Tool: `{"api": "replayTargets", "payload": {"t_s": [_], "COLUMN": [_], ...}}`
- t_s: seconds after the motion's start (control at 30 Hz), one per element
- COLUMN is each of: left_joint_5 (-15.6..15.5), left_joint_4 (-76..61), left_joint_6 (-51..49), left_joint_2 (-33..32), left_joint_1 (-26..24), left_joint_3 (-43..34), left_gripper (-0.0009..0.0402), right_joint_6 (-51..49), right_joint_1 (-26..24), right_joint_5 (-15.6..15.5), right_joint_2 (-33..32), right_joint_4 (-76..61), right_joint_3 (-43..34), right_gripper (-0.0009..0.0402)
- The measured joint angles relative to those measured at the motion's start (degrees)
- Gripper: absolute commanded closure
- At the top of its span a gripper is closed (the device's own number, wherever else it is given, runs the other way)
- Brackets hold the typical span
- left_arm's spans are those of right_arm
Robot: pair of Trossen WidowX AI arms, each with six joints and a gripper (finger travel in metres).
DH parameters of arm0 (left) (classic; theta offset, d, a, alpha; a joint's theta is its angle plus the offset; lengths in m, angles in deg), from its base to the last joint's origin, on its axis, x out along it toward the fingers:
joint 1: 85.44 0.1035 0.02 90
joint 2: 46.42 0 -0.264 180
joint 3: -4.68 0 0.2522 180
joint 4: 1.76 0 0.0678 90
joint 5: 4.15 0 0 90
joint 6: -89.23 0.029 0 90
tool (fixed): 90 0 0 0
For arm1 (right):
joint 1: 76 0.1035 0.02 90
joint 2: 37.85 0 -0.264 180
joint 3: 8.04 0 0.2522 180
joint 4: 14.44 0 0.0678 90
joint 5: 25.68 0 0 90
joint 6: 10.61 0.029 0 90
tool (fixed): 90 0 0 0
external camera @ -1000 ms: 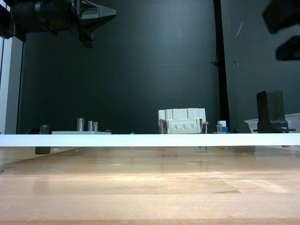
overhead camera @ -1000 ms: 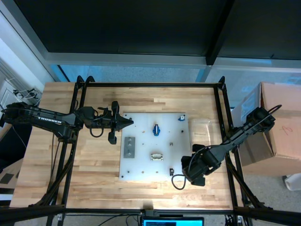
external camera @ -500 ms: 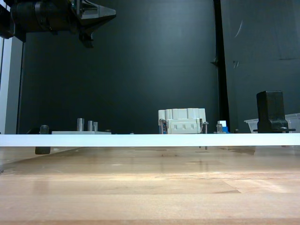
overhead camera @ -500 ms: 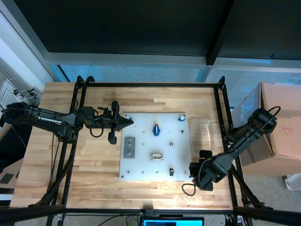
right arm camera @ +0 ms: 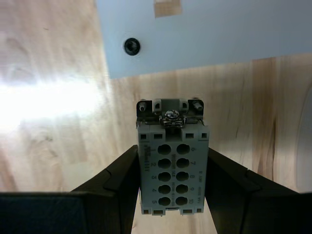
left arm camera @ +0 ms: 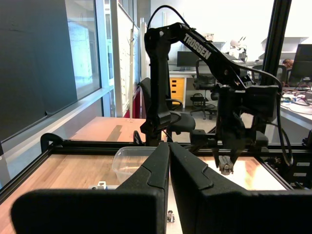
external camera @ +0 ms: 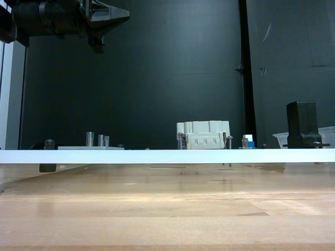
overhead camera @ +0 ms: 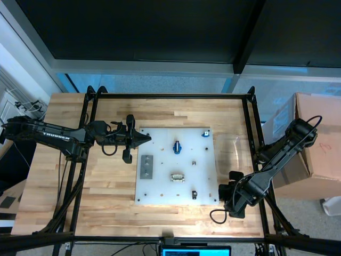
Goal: Remove the HAN10E connector from the taskboard and place in the container
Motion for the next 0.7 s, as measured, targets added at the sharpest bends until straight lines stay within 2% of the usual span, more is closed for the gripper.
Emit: {"api": "replayTargets", "payload": {"t_s": [0.17,0.43,0.7], "left_joint_5": [0.02,0.02,0.02], "left_joint_4": [0.0,0.0,0.0], "left_joint_6": [0.0,-0.02,-0.02], "left_joint_2": [0.0,0.0,0.02], "left_joint_1": [0.0,0.0,0.0], "left_joint_3": [-0.02,-0.02,0.0], "left_gripper": [0.0393,0.0393,0.0393], "right_joint_6": [-0.02,0.79,2.08], "right_joint_1": [0.04,0.0,0.04], "right_joint_5": [1.27,-0.57,0.83], "right_joint_2": [1.46,5.27,10.93], "right_joint_4": [-1.4,-3.41,-8.09], "right_joint_3": [0.0,0.0,-0.02], "right_gripper": [0.0391,0.0391,0.0391]}}
